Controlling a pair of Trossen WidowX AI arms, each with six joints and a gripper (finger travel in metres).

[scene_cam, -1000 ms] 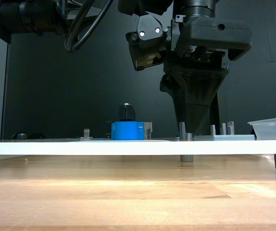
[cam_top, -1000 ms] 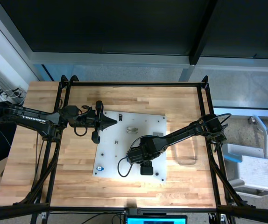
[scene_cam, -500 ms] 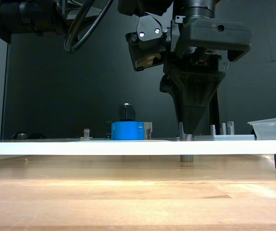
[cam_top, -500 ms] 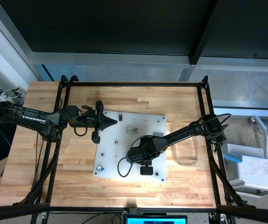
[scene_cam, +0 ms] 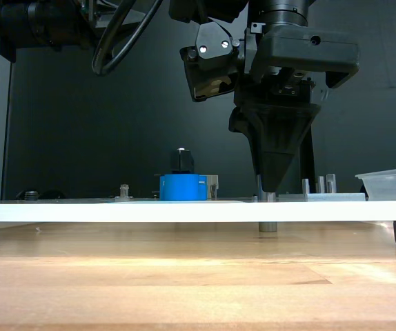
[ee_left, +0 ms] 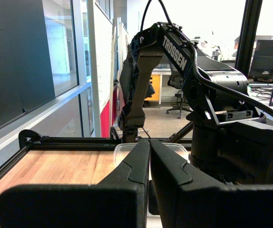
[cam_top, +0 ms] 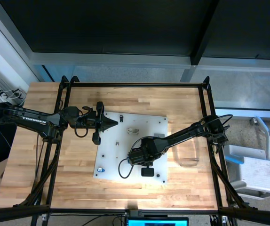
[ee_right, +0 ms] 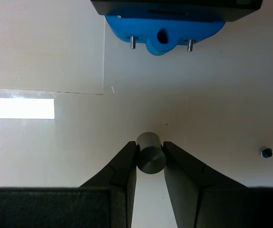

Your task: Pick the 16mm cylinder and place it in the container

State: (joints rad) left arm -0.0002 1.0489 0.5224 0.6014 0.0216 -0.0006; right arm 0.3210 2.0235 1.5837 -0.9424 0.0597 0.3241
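The 16mm cylinder shows end-on as a dull grey round peg standing in the white board. My right gripper points straight down over the board, its two fingers pressed on either side of the peg. From table height the finger tips meet the peg's top, and its lower end pokes out under the board. The container is a clear tray on the wood to the right of the board. My left gripper hovers at the board's far left corner, shut and empty.
A blue connector sits on the board just beyond the peg, also seen from the table edge. Several short metal pegs stand further right on the board. The black frame rails border the table.
The right gripper's fingers have drawn slightly closer around the peg. The left arm has not moved.
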